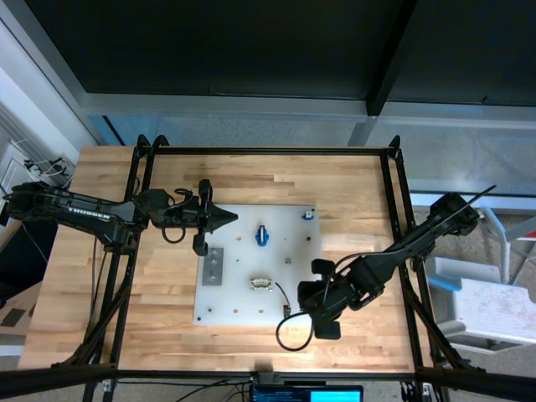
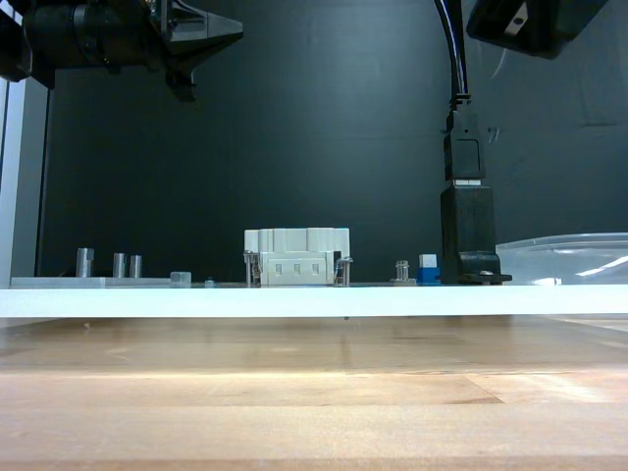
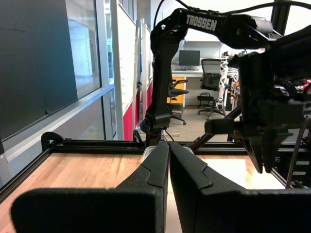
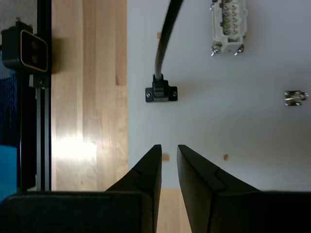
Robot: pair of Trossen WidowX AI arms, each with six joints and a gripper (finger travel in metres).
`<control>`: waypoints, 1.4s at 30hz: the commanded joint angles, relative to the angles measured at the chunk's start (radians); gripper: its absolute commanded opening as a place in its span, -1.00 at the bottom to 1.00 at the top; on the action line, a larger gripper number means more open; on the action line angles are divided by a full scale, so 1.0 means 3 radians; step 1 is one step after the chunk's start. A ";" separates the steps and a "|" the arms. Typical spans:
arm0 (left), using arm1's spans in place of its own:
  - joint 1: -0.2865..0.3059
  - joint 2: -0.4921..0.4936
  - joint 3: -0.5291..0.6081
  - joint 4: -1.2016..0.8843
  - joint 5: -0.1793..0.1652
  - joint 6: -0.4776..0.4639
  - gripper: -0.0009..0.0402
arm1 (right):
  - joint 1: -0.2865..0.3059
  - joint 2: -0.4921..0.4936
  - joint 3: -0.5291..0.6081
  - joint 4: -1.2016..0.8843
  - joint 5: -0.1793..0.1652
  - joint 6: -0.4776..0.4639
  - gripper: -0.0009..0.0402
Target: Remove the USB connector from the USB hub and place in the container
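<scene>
usb connector sat plugged upright in the usb hub at the board near right, container beside it; right gripper hovered above, fingers narrowly parted and empty, apparently poised to descend, while left gripper, fingers closed, was parked far left.

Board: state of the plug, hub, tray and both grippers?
USB plug: seated in the hub, upright.
hub: occupied, on the white board.
tray: nothing visible inside.
left gripper: shut, empty, raised over the board's far left.
right gripper: slightly open, empty, above the board's near edge, short of the hub.
</scene>
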 commanded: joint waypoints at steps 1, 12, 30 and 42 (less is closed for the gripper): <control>0.0000 0.0001 0.0000 0.0001 0.0001 0.0001 -0.95 | 0.0004 0.0081 0.0041 0.0042 0.0055 0.0011 -0.67; 0.0000 0.0001 0.0000 0.0001 0.0001 0.0001 -0.95 | 0.0000 0.0202 0.0086 0.0113 0.0333 0.0036 -0.24; 0.0001 0.0001 0.0000 0.0001 0.0001 0.0001 -0.96 | -0.0057 0.0523 0.0086 0.0467 0.0313 -0.0005 -0.04; 0.0000 0.0001 0.0000 0.0001 0.0001 0.0001 -0.96 | -0.0093 0.0649 0.0086 0.0570 0.0304 -0.0033 -0.04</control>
